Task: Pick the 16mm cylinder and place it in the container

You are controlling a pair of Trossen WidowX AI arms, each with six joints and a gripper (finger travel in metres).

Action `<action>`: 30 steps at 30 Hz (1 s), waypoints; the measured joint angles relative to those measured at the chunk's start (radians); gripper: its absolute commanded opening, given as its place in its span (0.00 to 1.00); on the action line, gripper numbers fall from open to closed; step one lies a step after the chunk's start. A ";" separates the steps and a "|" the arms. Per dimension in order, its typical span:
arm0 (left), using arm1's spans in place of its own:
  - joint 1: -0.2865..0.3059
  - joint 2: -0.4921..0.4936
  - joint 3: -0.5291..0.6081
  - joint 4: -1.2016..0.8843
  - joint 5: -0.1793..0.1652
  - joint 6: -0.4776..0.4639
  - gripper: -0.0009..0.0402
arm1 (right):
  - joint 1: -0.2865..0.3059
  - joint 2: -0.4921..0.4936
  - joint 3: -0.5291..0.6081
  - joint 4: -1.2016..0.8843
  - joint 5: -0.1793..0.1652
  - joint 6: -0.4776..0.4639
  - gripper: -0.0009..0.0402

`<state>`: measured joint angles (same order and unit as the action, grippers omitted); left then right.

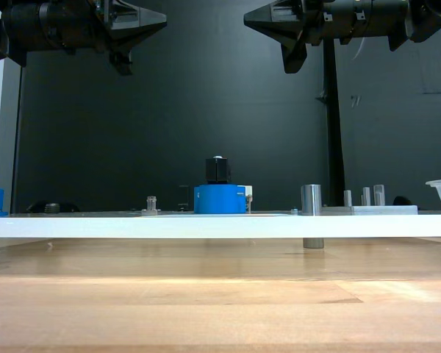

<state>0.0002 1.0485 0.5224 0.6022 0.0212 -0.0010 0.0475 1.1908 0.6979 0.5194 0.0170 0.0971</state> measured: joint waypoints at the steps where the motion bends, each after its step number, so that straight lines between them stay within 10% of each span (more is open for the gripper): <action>1: 0.000 0.000 0.000 0.000 0.000 0.000 0.02 | 0.000 0.000 0.000 0.000 0.000 0.000 0.02; 23: 0.000 0.000 0.000 0.000 0.000 0.000 0.02 | 0.000 0.000 0.030 -0.011 -0.002 0.053 0.02; 30: 0.000 0.000 0.000 0.000 0.000 0.000 0.02 | 0.000 0.000 0.154 -0.299 -0.002 0.054 0.02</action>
<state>-0.0002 1.0489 0.5228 0.6018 0.0212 -0.0006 0.0479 1.1908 0.8520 0.2199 0.0151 0.1513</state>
